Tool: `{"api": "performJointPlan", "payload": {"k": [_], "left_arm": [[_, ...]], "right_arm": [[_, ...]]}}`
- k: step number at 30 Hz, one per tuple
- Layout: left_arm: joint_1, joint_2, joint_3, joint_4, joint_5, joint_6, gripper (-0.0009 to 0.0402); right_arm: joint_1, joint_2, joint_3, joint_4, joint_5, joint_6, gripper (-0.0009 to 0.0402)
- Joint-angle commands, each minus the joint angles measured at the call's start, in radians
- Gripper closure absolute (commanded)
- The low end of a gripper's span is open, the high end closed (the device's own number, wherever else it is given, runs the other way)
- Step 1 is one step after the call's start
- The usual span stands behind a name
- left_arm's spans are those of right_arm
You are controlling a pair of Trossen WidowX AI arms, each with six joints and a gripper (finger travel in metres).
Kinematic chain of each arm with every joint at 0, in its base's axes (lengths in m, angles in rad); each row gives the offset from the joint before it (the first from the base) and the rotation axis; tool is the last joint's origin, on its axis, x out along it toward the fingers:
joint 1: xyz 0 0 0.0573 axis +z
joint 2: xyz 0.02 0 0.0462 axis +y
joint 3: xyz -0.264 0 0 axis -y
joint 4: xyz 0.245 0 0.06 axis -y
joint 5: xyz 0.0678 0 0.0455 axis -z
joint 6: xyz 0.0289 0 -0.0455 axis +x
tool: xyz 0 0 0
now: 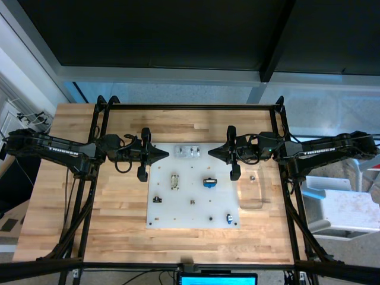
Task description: Pick the M12 fastener and fasten on the M12 threads
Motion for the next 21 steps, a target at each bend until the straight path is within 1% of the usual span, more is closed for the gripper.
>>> {"api": "performJointPlan", "payload": {"k": [1,2,9,14,19,21], "left_arm": [[0.0,0.0,0.0,0.0,0.0,0.0,0.0393],[0.0,0.0,0.0,0.0,0.0,0.0,0.0393],[0.0,0.0,0.0,0.0,0.0,0.0,0.0393],[0.0,0.0,0.0,0.0,0.0,0.0,0.0393],[0.0,0.0,0.0,0.0,0.0,0.0,0.0393],[0.0,0.0,0.0,0.0,0.0,0.0,0.0393]], "right_arm": [[0.001,0.0,0.0,0.019,-0.006,0.018,0.0393],[0.001,0.0,0.0,0.022,-0.012,0.019,0.0393],[0.0,0.0,0.017,-0.032,-0.009,0.013,0.0394],[0.001,0.0,0.103,-0.246,-0.008,-0.04,0.0393],[0.0,0.0,0.158,-0.354,-0.01,-0.05,0.0393],[0.001,0.0,0.183,-0.438,-0.019,-0.067,0.0393]]}}
